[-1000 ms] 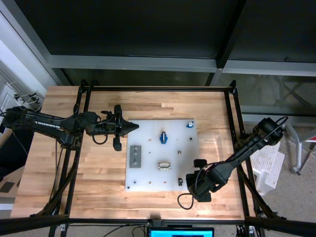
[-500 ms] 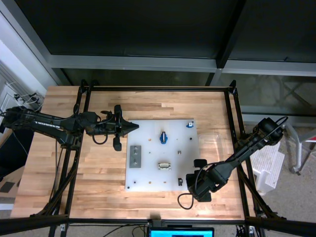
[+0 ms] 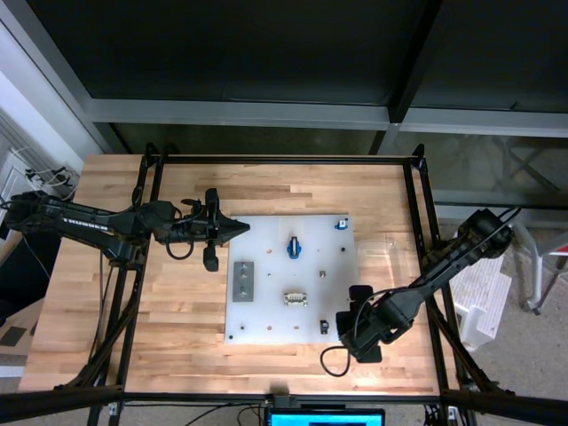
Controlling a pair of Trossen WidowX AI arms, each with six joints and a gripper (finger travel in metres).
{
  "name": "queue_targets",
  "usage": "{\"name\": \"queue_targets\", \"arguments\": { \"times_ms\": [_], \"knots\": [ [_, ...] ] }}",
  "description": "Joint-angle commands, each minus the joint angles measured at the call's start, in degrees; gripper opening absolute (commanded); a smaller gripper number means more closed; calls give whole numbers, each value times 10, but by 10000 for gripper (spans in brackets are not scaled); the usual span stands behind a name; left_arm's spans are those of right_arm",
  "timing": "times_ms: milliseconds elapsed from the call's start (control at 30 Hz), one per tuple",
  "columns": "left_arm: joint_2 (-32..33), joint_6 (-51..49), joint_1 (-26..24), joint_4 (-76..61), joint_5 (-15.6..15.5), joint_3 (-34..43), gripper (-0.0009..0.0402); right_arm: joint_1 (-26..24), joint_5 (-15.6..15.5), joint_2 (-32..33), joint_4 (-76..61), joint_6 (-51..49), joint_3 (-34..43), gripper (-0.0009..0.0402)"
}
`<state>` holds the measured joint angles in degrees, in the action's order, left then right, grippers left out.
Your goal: Pick the 16mm bar and install on taskboard
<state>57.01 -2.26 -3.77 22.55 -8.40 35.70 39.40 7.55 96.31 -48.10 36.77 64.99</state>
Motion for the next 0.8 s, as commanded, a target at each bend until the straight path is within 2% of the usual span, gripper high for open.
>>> {"name": "queue_targets", "arguments": {
  "times_ms": [33,400,800],
  "knots": [
    [0,0,0,0,0,0,1,1,-1,-18,-10,-2,1,203],
    [0,0,0,0,0,0,1,1,-1,-74,-50,-13,1,204],
    [0,0,0,0,0,0,1,1,-1,-80,-53,-12,1,203]
  ]
}}
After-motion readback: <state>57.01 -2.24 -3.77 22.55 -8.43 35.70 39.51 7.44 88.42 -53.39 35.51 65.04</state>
